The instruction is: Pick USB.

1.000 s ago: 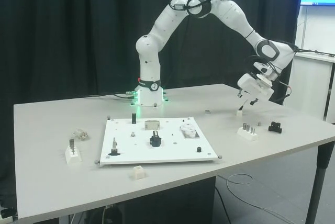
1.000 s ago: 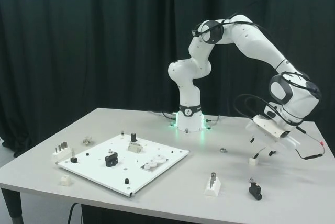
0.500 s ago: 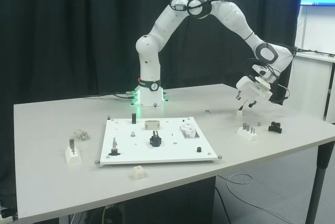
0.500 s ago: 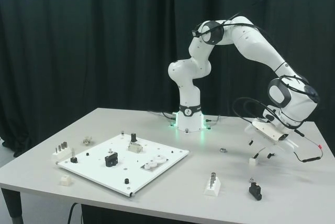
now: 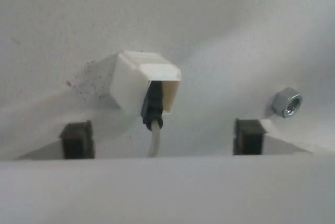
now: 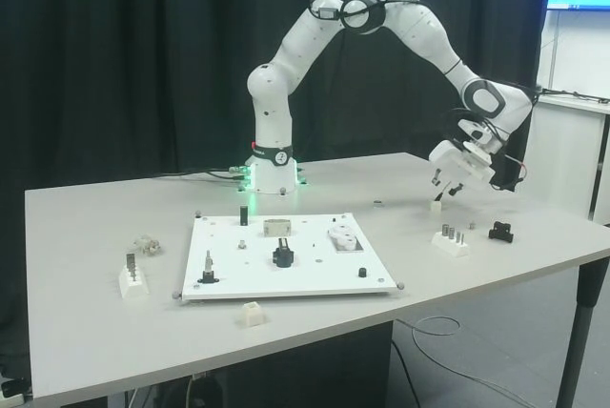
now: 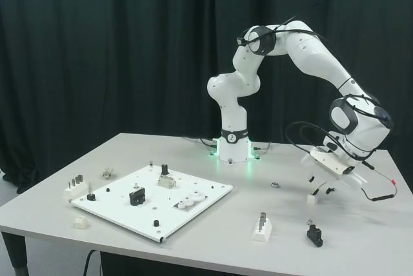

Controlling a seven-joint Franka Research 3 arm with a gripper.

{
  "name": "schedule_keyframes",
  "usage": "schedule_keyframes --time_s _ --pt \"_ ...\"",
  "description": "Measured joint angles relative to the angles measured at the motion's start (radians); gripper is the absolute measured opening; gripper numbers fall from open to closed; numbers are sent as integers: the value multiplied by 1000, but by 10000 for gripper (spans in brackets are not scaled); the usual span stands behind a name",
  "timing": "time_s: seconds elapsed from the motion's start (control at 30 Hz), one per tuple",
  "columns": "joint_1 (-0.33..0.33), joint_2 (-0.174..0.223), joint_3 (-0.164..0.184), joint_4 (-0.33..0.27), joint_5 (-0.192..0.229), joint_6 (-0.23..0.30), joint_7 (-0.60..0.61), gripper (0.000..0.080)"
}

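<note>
Claw: my claw (image 5: 163, 139) hangs just above the tabletop (image 6: 86, 236) at its far right, fingers spread apart, one black fingertip (image 5: 77, 140) on each side of the plug and neither touching it; in the first room view my claw (image 6: 446, 185) sits at the end of my white arm (image 6: 400, 17).
USB: the USB plug (image 5: 152, 106), black with a white cable, stands in a small white holder (image 5: 140, 80) between my fingertips, in front of them, still seated in its slot. From the room it shows as a small white block (image 6: 436, 205) right below my claw.
Nut: a grey hex nut (image 5: 287, 102) lies on the tabletop near the holder, apart from it.
Board: a white board (image 6: 286, 257) with small parts lies at the middle of the tabletop, well apart from me.
Other holders: a white block with pins (image 6: 450, 240) and a black part (image 6: 500, 232) sit near the right edge.
Writing: none that I can read.
</note>
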Motion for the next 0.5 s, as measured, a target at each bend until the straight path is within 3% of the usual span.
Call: schedule_keyframes --time_s 0.03,0.07,0.33,0.37,0.5 --pt "0 0 0 0 0 0 0 706" --pt "0 0 0 -1 0 0 0 530" --pt "0 1 -2 -2 0 0 0 530" --pt "0 1 -2 -2 0 0 0 184" --pt "0 1 -2 -2 0 2 0 184"
